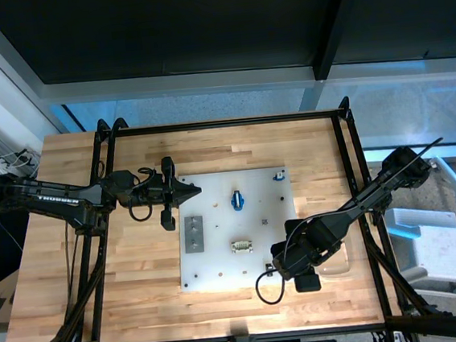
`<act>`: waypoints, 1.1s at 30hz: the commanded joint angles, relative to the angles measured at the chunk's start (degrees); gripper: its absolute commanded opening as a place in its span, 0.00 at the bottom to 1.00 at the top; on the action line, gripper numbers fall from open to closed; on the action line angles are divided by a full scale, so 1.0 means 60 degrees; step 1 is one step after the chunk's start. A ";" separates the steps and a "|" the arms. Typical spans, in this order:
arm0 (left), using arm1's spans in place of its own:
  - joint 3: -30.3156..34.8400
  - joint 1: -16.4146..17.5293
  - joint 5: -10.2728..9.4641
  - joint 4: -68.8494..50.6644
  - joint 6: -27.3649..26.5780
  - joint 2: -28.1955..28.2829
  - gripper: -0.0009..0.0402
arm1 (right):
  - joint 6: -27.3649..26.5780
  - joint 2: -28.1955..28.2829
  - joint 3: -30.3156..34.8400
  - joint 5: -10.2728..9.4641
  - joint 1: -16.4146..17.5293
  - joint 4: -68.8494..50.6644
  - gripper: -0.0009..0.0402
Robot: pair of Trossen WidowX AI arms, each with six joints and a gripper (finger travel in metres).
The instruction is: Pick the 16mm bar from the taskboard and place it in the container
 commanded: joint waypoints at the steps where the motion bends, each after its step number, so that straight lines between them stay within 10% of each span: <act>1: 0.0000 0.0004 0.0004 0.0000 0.0000 0.0000 0.02 | -0.0007 0.0036 -0.0004 0.0011 0.0025 0.0004 0.61; 33: 0.0000 0.0000 0.0000 0.0000 0.0000 0.0000 0.02 | 0.0193 0.0856 -0.0255 0.0379 0.0543 0.0164 0.61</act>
